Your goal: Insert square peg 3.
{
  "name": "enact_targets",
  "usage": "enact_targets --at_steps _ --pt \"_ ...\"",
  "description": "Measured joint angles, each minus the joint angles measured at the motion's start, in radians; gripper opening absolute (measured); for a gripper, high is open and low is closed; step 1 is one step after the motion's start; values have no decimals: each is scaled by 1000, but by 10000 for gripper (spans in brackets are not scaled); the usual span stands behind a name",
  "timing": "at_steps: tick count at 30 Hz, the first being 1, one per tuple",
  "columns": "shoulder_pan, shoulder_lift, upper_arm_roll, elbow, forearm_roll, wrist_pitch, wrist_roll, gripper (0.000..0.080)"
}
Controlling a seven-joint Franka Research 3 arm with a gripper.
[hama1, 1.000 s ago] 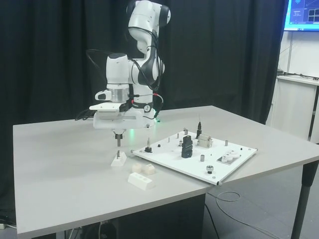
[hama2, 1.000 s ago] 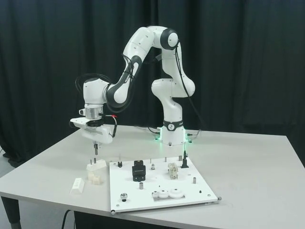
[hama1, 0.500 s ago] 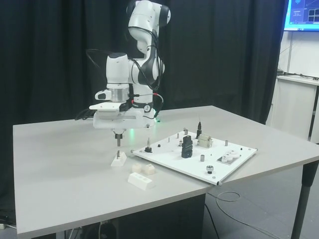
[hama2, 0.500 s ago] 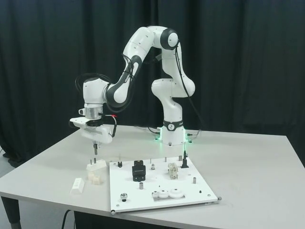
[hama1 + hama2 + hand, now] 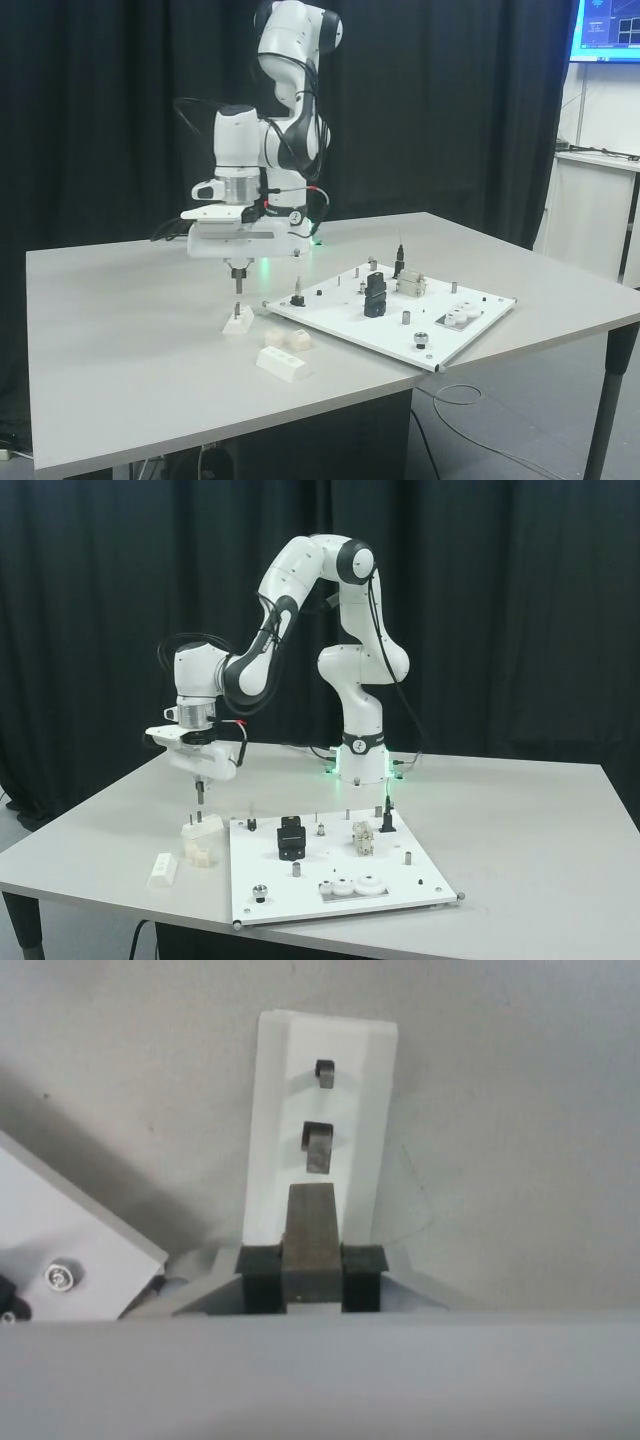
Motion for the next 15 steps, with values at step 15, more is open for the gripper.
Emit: enact_targets --at_steps 15 --pt "78 -64 1 2 -1 -61 -38 114"
